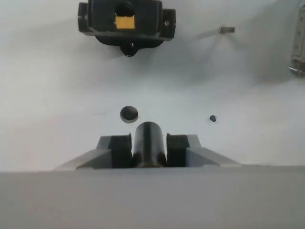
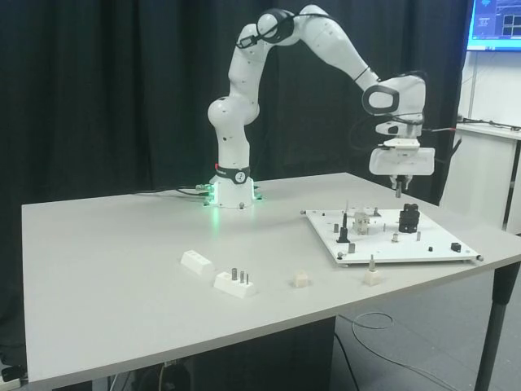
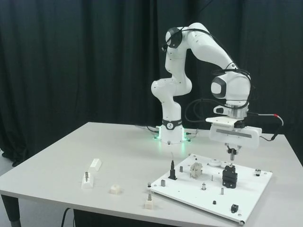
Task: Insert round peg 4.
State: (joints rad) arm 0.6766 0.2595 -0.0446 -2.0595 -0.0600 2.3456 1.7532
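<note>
My gripper [image 1: 149, 143] is shut on a black round peg [image 1: 149, 137], which stands upright between the two fingers. It hangs above the white assembly board [image 2: 407, 248]. In the wrist view a round hole [image 1: 128, 113] lies in the board close beside the peg's tip, and a smaller hole [image 1: 212, 118] lies farther off. In both room views the gripper [image 2: 396, 183] [image 3: 232, 152] hovers a short way above the board [image 3: 199, 196], just over a black fixture [image 3: 229, 176]. The peg's lower end [image 3: 232, 155] shows below the fingers.
The black fixture [image 1: 126, 21] [image 2: 408, 218] stands on the board near the hole. Several small posts and parts [image 3: 196, 170] stand on the board too. White holder blocks [image 2: 234, 283] [image 2: 196, 261] and small white cubes [image 2: 301, 279] [image 3: 149, 203] sit on the grey table.
</note>
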